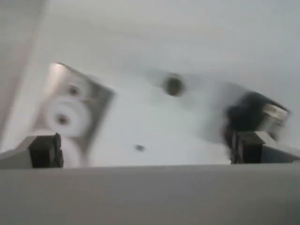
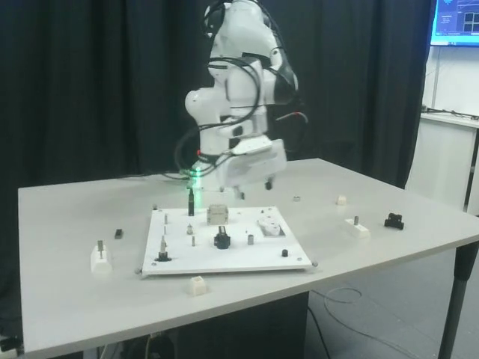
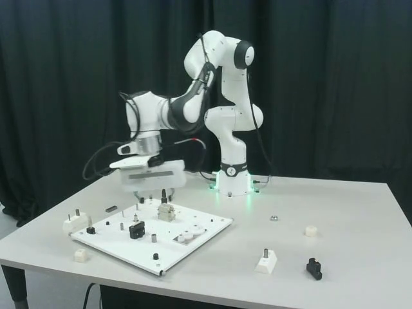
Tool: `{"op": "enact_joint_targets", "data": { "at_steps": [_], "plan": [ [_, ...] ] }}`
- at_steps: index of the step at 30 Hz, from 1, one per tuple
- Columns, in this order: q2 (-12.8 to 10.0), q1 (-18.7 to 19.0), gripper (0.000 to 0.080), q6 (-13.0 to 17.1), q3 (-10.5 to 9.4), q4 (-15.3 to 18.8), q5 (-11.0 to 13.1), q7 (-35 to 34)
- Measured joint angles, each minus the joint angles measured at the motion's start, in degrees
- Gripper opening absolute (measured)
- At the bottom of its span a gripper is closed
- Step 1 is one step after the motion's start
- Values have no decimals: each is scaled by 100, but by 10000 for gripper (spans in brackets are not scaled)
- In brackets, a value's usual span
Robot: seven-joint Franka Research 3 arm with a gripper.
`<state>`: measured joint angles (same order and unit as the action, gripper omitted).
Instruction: Pick round peg 3.
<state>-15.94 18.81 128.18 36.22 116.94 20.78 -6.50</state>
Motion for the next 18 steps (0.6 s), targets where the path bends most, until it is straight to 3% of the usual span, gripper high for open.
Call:
{"op": "enact_joint_targets", "data": {
  "at_steps": [18],
  "plan": [
    [-78, 1270, 800, 41, -250, 11, 0, -1388]
  ]
}}
